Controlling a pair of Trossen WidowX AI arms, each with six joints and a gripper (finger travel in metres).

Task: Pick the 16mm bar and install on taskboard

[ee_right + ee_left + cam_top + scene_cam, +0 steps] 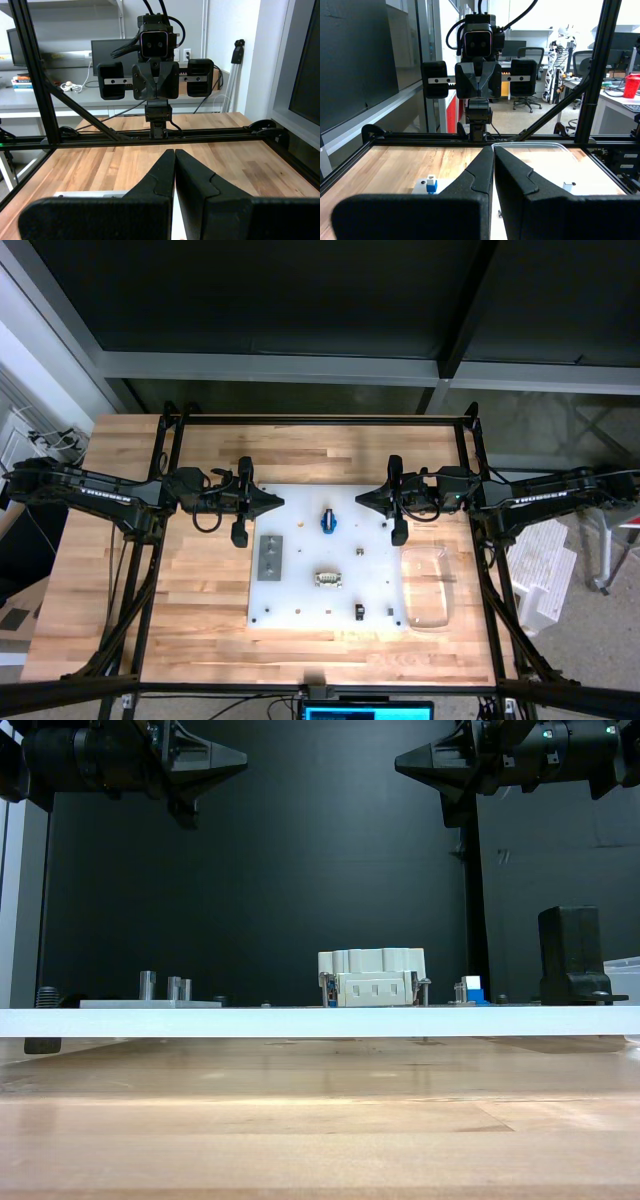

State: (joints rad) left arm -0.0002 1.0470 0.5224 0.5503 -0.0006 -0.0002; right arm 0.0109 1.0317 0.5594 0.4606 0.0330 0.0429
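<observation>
Both arms hang level above the far edge of the white board (300, 585), and the job looks unstarted. The left gripper (274, 503) is over the far left corner and the right gripper (364, 498) over the far right. On each, the fingers are pressed together with nothing between them. The bar is too small to pick out with certainty among the board's little fittings. Neither gripper has it, so finding, lifting and seating it are all left to do.

On the board sit a grey block (270, 556) at the left, a blue knob (328, 520) at the far middle, a pale connector (327, 581) near the centre and a black connector (359, 613) at the near edge. A clear tray (427, 587) lies just beside the board's right edge. The pale wooden table (150, 590) is ringed by a black metal frame (320, 419). Beyond are desks, office chairs and screens.
</observation>
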